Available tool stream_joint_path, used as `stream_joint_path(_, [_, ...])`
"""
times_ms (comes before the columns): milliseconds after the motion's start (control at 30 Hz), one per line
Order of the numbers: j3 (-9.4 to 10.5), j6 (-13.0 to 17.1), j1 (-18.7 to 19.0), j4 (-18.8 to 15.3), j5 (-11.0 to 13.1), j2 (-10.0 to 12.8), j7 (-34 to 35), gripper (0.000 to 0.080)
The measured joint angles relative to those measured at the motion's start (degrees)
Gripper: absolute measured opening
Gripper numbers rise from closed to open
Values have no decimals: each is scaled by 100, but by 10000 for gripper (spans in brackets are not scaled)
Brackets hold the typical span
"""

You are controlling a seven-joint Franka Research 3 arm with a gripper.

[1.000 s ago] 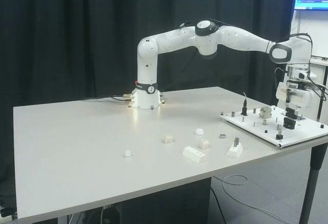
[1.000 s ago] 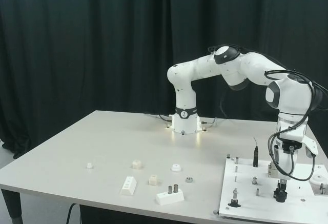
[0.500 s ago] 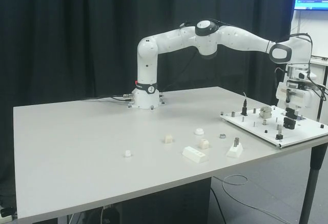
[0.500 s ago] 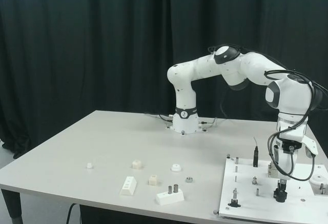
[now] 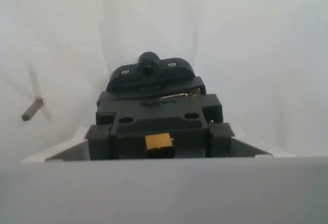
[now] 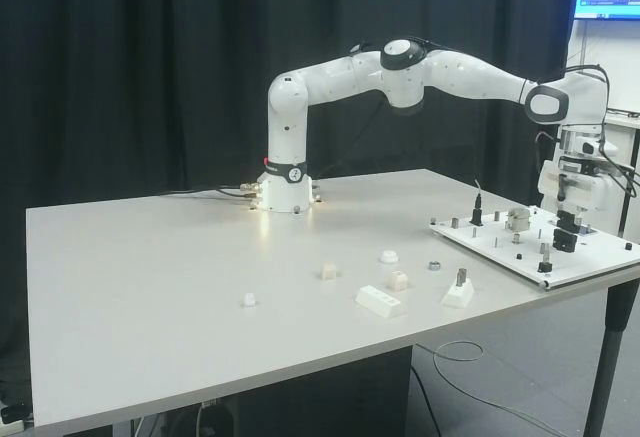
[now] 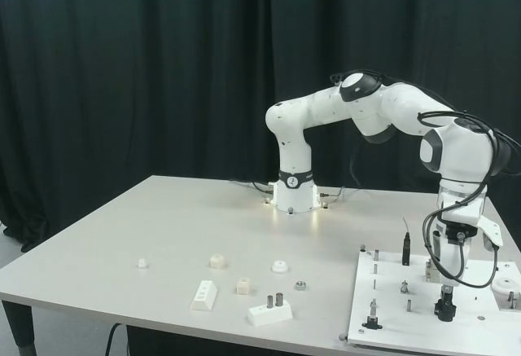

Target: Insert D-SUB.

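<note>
Right of frame, my gripper (image 7: pixel 446 294) was closed on the black D-SUB (image 5: pixel 156 112), holding it at the white board (image 6: pixel 590 262). I judged that any tilt in the plug could jam it against its socket.

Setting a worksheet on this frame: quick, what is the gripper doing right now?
Gripper: shut on the black D-SUB connector, held over the white board.
</note>
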Motion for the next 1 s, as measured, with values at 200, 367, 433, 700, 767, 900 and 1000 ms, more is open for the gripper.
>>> stream_joint_path(200, [-1, 16, -13, -5, -1, 0, -27, 385])
stream_joint_path(367, [0, 35, -27, -10, -1, 0, -81, 385])
stream_joint_path(433, [0, 38, -29, -11, -1, 0, -115, 385])
stream_joint_path(700, [-1, 44, -41, -23, -1, -2, -261, 385])
stream_joint_path(767, [-1, 44, -45, -25, -1, -3, -284, 385])
stream_joint_path(900, [0, 44, -47, -31, -1, -6, -317, 385])
stream_joint_path(1000, [0, 43, -46, -31, -1, -7, -319, 385])
